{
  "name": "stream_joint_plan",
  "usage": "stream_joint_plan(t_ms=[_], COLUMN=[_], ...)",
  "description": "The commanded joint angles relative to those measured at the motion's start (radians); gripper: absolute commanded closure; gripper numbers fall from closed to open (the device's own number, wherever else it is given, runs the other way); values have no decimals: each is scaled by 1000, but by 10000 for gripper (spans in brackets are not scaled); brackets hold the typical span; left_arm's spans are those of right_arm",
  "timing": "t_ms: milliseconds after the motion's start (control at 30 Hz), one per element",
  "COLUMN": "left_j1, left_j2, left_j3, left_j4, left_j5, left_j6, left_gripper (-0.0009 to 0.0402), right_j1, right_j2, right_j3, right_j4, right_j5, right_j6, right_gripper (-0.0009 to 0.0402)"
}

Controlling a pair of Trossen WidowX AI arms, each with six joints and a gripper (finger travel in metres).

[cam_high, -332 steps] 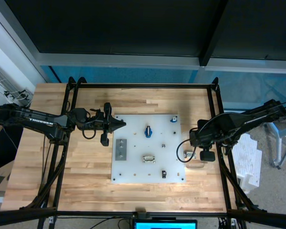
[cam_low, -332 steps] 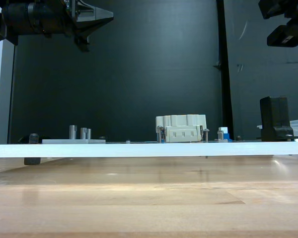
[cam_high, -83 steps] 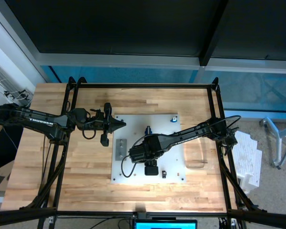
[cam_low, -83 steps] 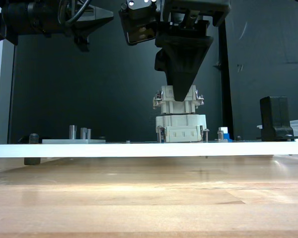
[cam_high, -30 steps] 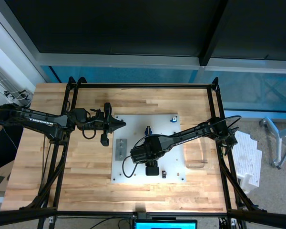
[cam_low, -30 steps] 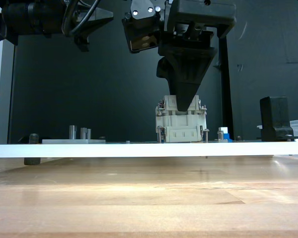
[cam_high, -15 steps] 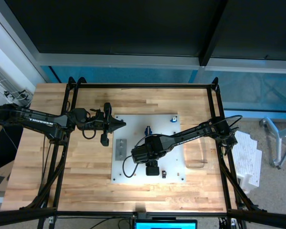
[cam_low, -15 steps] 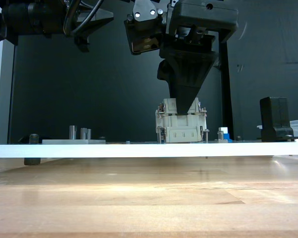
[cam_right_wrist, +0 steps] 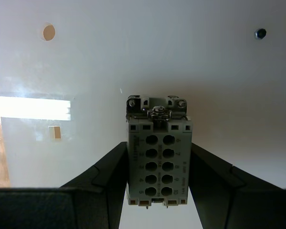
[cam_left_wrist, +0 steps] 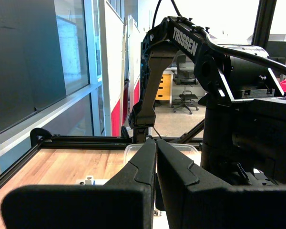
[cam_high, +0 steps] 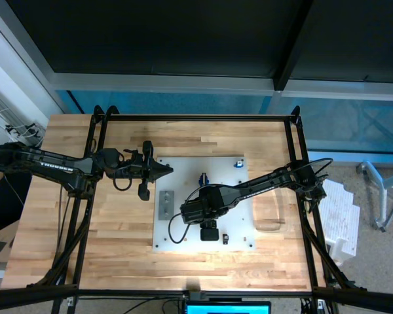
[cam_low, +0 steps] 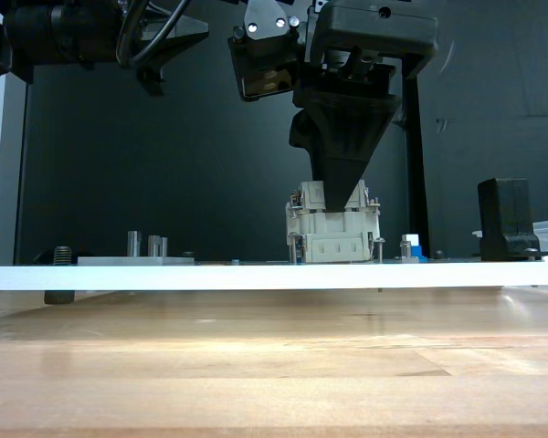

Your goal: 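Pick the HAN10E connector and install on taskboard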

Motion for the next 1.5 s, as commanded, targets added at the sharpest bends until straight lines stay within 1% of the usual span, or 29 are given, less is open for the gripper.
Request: stream_joint_plan(t_ms=[33, 167, 267, 600, 700, 767, 900, 1200, 1300, 1367, 1500], left_j1=[0, 0, 0, 0, 0, 0, 0, 0, 0, 0, 0], left_j2=[0, 0, 0, 0, 0, 0, 0, 0, 0, 0, 0], left_j3=[0, 0, 0, 0, 0, 0, 0, 0, 0, 0, 0], left_j4=[0, 0, 0, 0, 0, 0, 0, 0, 0, 0, 0], left_j5=[0, 0, 0, 0, 0, 0, 0, 0, 0, 0, 0], left_j6=[0, 0, 0, 0, 0, 0, 0, 0, 0, 0, 0], left_gripper=[392, 392, 392, 392, 392, 392, 392, 392, 392, 392, 392], right_j1=[0, 0, 1, 2, 3, 3, 2, 2, 2, 2, 2], right_j2=[-9, -19, -22, -26, -30, -37, -62, -161, -176, -183, -183], right_j3=[0, 0, 0, 0, 0, 0, 0, 0, 0, 0, 0], right_j4=[-1, -6, -6, -4, -5, -3, -5, -26, -42, -47, -47], right_j5=[-4, -5, -5, -4, -4, -3, 5, 8, 17, 31, 30], right_j6=[6, 6, 7, 10, 10, 9, 8, 14, 15, 14, 14], right_gripper=[288, 266, 239, 93, 57, 41, 28, 32, 32, 31, 31])
